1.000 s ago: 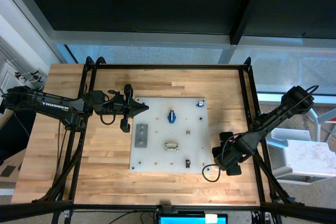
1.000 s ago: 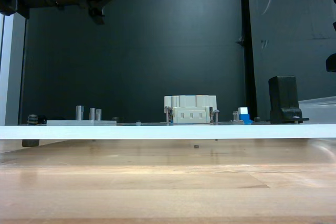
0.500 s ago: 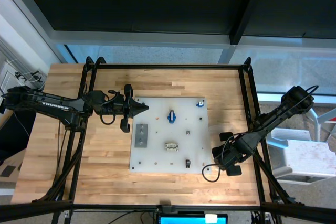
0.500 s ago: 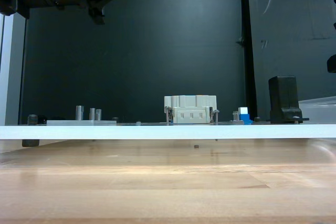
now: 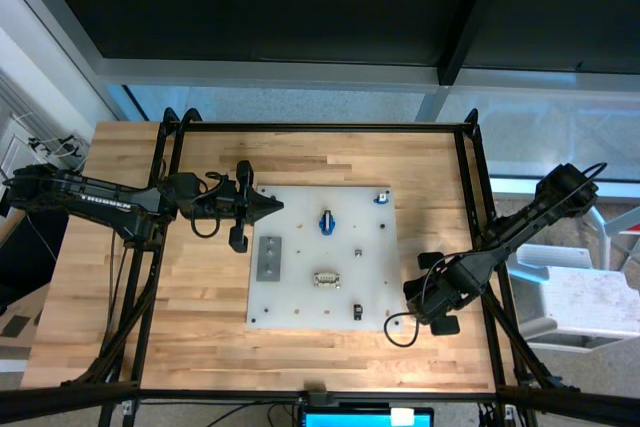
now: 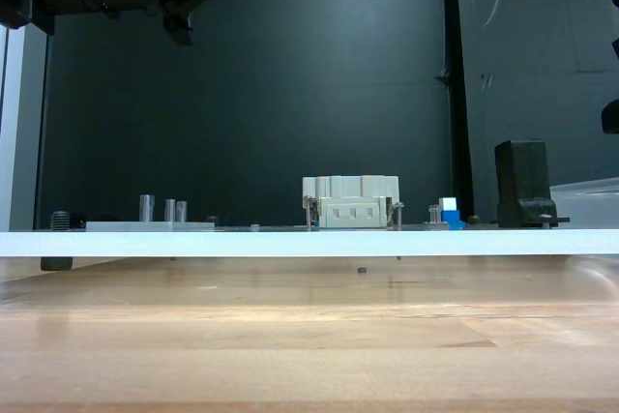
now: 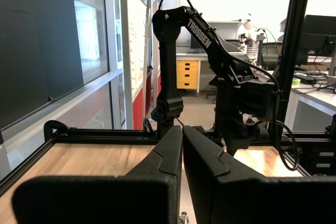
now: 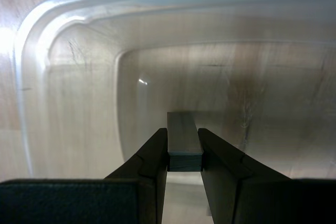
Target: Pick the 16mm bar and place in it's hole on the taskboard
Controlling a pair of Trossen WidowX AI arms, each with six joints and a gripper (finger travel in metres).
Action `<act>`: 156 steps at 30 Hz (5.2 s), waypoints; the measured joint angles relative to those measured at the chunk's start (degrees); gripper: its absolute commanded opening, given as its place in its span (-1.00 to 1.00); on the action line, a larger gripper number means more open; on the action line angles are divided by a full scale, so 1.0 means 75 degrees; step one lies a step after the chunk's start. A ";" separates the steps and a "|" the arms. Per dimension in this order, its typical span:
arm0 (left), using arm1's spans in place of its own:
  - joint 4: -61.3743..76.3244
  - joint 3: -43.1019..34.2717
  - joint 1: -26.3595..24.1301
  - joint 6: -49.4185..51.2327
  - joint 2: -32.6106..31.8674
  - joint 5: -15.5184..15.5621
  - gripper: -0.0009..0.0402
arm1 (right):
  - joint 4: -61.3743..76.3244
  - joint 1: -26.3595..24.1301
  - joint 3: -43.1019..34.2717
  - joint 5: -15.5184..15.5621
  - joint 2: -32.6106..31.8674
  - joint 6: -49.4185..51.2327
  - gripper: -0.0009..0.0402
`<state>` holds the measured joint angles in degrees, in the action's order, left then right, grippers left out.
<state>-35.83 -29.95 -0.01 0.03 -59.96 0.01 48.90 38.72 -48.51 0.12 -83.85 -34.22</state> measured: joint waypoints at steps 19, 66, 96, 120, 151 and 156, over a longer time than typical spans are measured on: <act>0.0000 0.0003 0.0000 0.0000 -0.0003 0.0000 -0.96 | 0.1632 -0.0568 -0.0944 -0.0012 0.0688 0.0277 -0.96; 0.0000 0.0003 0.0000 0.0000 -0.0003 0.0003 -0.96 | 0.4016 -0.2433 -0.4092 -0.0274 0.1105 0.1804 -0.96; 0.0003 0.0003 0.0000 0.0000 -0.0003 0.0000 -0.96 | 0.4071 -0.2512 -0.4092 -0.0268 0.0615 0.1763 -0.96; 0.0003 0.0000 0.0000 0.0000 0.0000 0.0000 -0.96 | 0.3926 -0.4768 -0.4092 -0.0274 0.0306 0.3800 -0.96; 0.0000 0.0000 0.0000 0.0000 0.0000 0.0003 -0.96 | 0.2675 -0.5770 -0.4832 -0.0256 -0.1448 0.5027 -0.96; 0.0003 0.0000 0.0000 0.0000 0.0000 0.0003 -0.96 | 0.2771 -0.5858 -0.5374 -0.0262 -0.1877 0.5219 -0.96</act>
<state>-35.81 -29.95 -0.01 0.03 -59.96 0.03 69.69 -5.21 -88.82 -1.85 -97.93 4.93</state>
